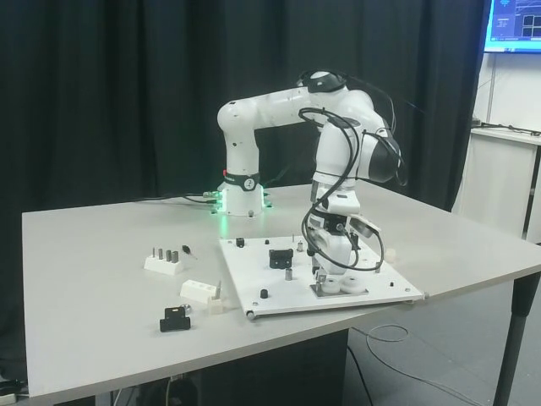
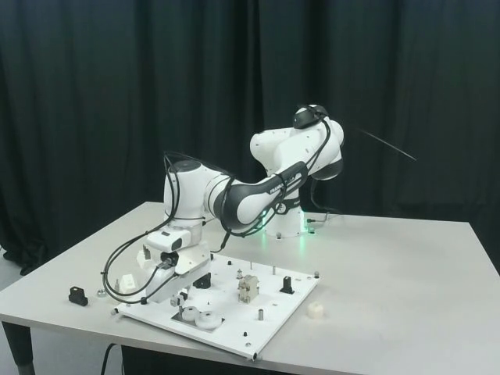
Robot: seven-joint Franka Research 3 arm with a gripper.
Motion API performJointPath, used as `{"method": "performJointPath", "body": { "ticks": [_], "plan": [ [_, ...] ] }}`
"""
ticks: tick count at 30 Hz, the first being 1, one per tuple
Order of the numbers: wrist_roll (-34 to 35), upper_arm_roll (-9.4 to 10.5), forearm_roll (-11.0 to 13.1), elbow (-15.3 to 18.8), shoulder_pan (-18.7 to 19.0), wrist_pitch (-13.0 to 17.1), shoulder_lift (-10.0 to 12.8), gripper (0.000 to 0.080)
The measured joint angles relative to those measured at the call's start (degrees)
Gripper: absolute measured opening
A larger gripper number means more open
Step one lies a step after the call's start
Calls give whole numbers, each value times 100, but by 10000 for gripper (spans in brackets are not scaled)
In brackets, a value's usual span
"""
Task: Insert small gear.
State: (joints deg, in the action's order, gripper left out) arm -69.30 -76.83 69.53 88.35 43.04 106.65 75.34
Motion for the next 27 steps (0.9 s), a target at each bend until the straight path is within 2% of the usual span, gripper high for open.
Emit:
{"method": "performJointPath", "body": {
  "ticks": [27],
  "plan": [
    [-37,78,-50,-6,-6,28,0,193]
  ]
}}
